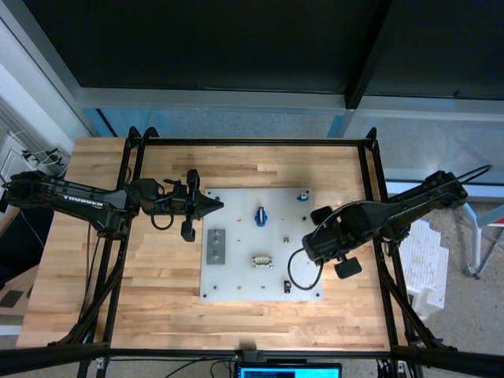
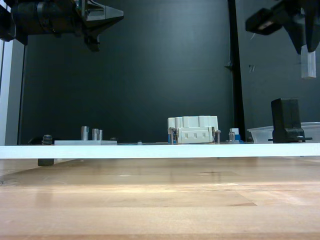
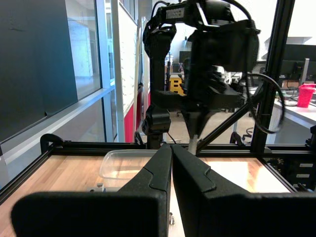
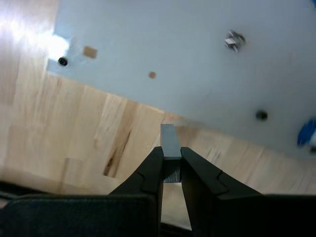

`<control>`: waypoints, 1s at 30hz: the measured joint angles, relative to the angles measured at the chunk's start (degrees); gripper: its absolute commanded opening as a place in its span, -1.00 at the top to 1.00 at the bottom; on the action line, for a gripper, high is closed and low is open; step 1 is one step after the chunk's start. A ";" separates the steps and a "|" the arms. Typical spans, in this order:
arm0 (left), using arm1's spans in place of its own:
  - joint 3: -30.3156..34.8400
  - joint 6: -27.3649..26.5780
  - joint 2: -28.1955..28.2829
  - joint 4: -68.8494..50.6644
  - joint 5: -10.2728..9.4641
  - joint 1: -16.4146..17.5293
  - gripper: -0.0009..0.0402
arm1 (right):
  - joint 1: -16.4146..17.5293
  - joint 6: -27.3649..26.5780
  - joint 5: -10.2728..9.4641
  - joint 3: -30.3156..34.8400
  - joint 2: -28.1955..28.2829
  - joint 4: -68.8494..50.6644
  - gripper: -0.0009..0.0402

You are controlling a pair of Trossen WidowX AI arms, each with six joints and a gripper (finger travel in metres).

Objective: Pick the 16mm bar and install on taskboard

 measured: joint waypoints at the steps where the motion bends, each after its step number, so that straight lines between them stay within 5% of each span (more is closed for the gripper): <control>1: 0.00 0.00 -0.02 0.02 0.02 0.00 0.96 | 0.44 -2.05 0.00 0.59 0.90 0.04 0.96; 17: 0.00 0.00 0.00 0.00 0.02 0.00 0.96 | 8.28 -32.09 0.20 5.09 10.27 4.92 0.96; 30: -0.02 0.00 0.00 0.02 0.02 0.00 0.96 | 10.75 -46.36 -0.09 5.07 13.40 7.58 0.96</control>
